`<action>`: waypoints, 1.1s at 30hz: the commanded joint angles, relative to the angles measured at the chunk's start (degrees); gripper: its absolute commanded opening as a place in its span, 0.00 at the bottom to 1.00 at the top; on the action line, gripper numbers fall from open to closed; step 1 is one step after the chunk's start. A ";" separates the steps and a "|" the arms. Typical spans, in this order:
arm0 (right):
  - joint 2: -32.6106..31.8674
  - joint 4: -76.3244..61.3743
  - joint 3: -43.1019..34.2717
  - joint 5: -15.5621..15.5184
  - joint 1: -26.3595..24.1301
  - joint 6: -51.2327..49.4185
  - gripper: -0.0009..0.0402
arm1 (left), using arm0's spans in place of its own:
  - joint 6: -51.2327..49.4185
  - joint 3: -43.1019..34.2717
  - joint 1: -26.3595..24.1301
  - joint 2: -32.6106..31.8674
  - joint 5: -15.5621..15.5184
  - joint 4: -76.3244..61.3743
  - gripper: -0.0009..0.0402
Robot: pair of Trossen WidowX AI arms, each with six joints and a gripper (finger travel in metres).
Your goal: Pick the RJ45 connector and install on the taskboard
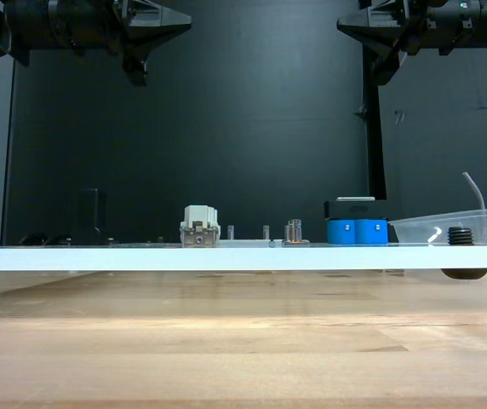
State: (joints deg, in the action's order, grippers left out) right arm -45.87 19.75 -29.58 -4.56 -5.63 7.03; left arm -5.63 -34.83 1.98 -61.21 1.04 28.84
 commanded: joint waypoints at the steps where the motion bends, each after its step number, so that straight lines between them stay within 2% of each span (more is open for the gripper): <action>1: 0.00 0.07 -0.02 0.00 0.04 0.04 0.02 | 0.00 -0.02 0.00 0.00 0.00 0.00 0.02; 11: 0.02 -0.02 -0.11 -0.02 0.04 1.51 0.02 | 0.00 -0.02 0.00 0.00 0.00 0.00 0.02; 13: 0.20 -3.61 -1.49 -0.04 0.04 1.92 0.02 | 0.00 -0.02 0.00 0.00 0.00 0.00 0.02; 26: 0.22 -72.59 -24.87 0.52 0.26 -1.81 0.02 | 0.00 -0.02 0.00 0.00 0.00 0.00 0.02; 33: 0.22 -95.89 -31.34 1.25 0.28 -3.82 0.02 | 0.00 -0.02 0.00 0.00 0.00 0.02 0.02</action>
State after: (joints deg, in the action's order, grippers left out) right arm -45.63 -73.14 -60.31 -3.84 -5.37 3.42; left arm -5.63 -34.83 1.98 -61.21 1.02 28.82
